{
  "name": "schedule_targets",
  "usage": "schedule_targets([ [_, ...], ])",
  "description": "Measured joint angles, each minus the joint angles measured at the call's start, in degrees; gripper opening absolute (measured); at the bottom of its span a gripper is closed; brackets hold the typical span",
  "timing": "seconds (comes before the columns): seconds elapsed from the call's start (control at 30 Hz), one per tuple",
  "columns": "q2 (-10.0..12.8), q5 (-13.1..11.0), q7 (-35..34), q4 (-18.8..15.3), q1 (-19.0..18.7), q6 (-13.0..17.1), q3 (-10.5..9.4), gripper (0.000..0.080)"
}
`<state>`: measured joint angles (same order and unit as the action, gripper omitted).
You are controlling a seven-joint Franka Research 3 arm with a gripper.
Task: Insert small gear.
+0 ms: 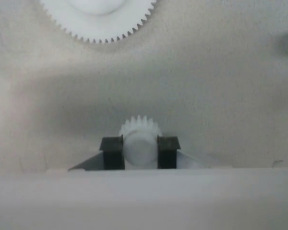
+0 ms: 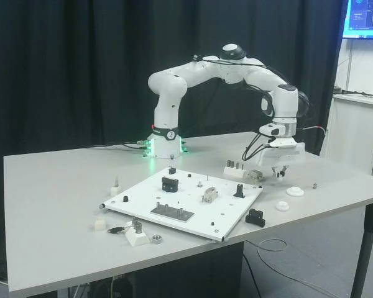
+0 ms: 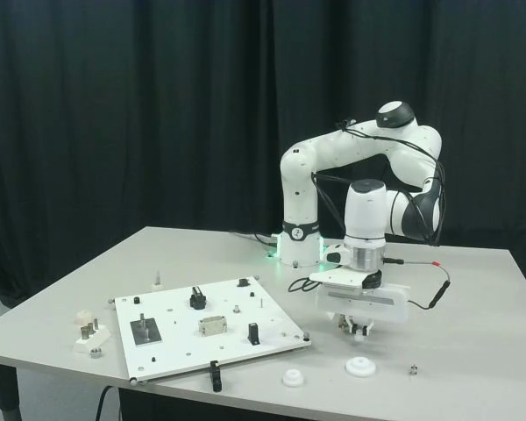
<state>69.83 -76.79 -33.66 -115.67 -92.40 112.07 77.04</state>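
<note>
So the gripper has the small gear pinched between its two black fingers, closed in snug on the hub with the toothed end poking out past the tips. You can see it best in the wrist view. In the room views the arm is holding it just above the bare grey table, off the side of the white board and nearer the table's far-right part than the board itself. The large gear is lying flat on the table close by, and another white round part sits near the front edge. I'd say the pickup is done and we're at the carry step, gear in hand but not yet over the board. Next it needs to travel across to the board, line the gear's bore up dead centre over the right peg, and come straight down. I can't make out from here which peg is the target. The risk is the gear being slightly cocked in the fingers and jamming on the peg tip.
</note>
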Motion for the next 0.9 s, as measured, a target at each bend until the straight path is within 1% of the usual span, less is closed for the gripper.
schedule_targets([
  [0.43,0.0,0.7,0.0,0.4,0.0,-0.2,0.03,0.0143],
  [0.9,0.0,0.7,0.0,0.5,0.0,-0.3,0.03,0.0143],
])
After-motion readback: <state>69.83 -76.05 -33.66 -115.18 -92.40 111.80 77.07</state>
